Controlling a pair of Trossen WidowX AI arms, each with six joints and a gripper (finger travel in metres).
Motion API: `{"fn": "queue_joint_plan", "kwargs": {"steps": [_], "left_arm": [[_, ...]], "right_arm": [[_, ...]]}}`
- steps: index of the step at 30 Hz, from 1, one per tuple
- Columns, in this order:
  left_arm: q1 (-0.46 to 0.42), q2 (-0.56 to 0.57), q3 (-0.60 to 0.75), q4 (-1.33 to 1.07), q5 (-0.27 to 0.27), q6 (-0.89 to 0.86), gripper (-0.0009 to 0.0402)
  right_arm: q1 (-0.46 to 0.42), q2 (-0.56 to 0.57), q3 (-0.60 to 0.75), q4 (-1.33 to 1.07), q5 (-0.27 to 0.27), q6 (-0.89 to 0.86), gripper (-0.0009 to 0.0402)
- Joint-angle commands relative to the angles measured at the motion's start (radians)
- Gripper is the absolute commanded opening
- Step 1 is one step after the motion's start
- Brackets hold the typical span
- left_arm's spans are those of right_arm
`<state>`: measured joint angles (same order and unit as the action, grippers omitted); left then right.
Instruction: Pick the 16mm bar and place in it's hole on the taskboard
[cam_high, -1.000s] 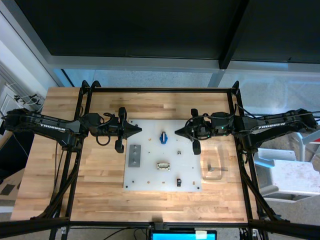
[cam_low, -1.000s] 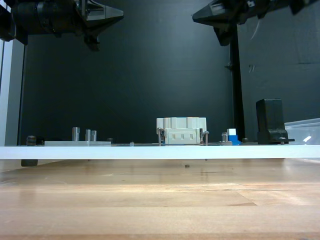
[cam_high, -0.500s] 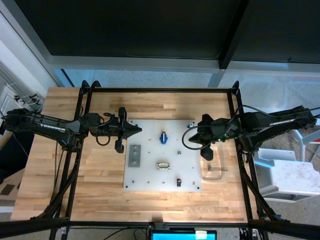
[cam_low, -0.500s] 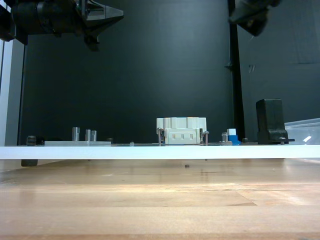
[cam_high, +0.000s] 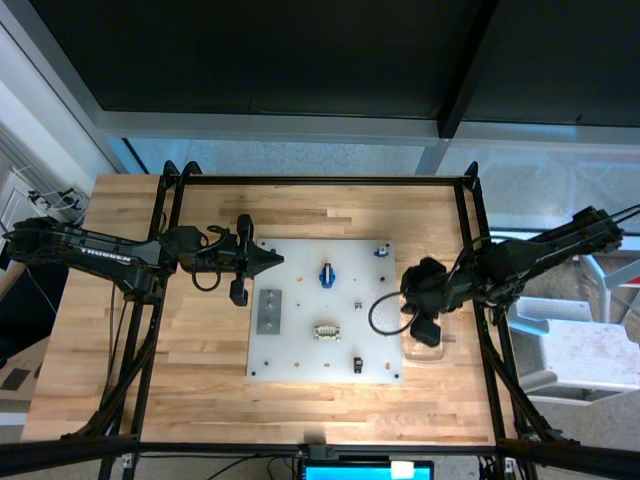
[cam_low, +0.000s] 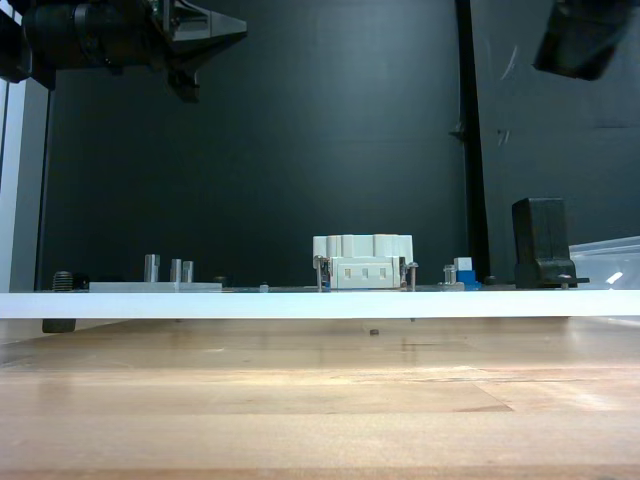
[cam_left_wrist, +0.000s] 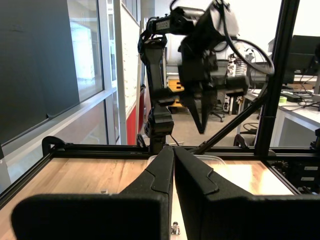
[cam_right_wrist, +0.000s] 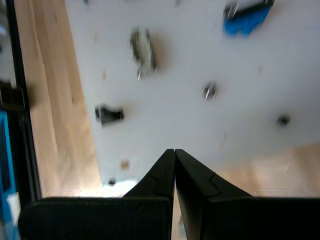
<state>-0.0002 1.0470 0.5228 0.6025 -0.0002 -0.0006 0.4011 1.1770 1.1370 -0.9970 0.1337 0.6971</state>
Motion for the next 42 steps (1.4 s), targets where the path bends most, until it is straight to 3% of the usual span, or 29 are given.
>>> {"fn": "queue_joint_plan", "kwargs": {"steps": [1,12,25,29,42], "left_arm": [[0.0,0.0,0.0,0.0,0.0,0.0,0.0],[0.0,0.0,0.0,0.001,0.0,0.0,0.0],[0.0,0.0,0.0,0.001,0.0,0.0,0.0],[0.0,0.0,0.0,0.001,0.0,0.0,0.0],[0.0,0.0,0.0,0.001,0.0,0.0,0.0]], "right_arm": [[0.023,0.034,0.0,-0.02,-0.031,0.039,0.0],[0.067,0.135,0.0,-0.153,-0.082,0.087,0.0],[0.082,0.207,-0.003,-0.188,-0.084,0.054,0.0005],[0.084,0.207,-0.007,-0.2,-0.084,0.054,0.0034],[0.14,0.206,-0.074,-0.16,-0.082,0.075,0.0184]]}}
